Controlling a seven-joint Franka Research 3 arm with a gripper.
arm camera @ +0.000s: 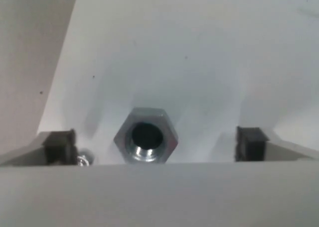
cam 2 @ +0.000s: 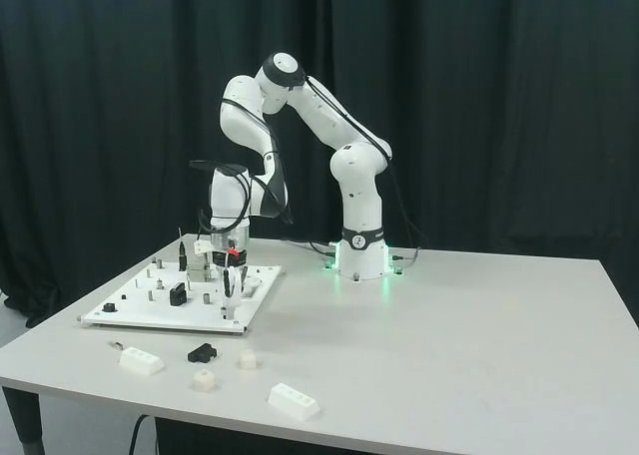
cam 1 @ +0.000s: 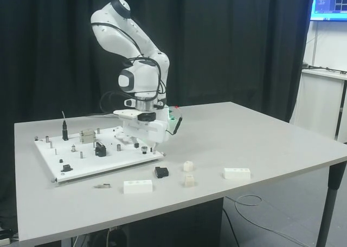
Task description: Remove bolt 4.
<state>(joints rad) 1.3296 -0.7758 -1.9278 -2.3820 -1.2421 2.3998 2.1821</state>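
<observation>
White board (cam 1: 130, 161) on the grey table (cam 1: 260, 133), carrying upright pins, small black parts and a grey block (cam 1: 87, 136); no container appears in any view. On the bare table before the board lie two white blocks (cam 1: 137, 186) (cam 1: 237, 173), a black piece (cam 1: 161, 171), two small pale pieces (cam 1: 188, 166) (cam 1: 188, 180) and a little metal part (cam 1: 103, 186).

The arm (cam 2: 300, 106) bends down over the board's near corner, with the gripper (arm camera: 154, 143) lowered close to the board surface. Wrist view: the fingers (arm camera: 249, 143) stand wide apart, released, gripping nothing. Between them, upright on the white board (arm camera: 174, 53), stands the bolt (arm camera: 145, 136), seen end-on as a grey hexagon with a dark round centre. Neither finger touches it; it sits somewhat nearer one finger than the other. A small shiny metal bit (arm camera: 83, 159) lies just beside that nearer finger. In the room views the bolt is hidden by the gripper body.
</observation>
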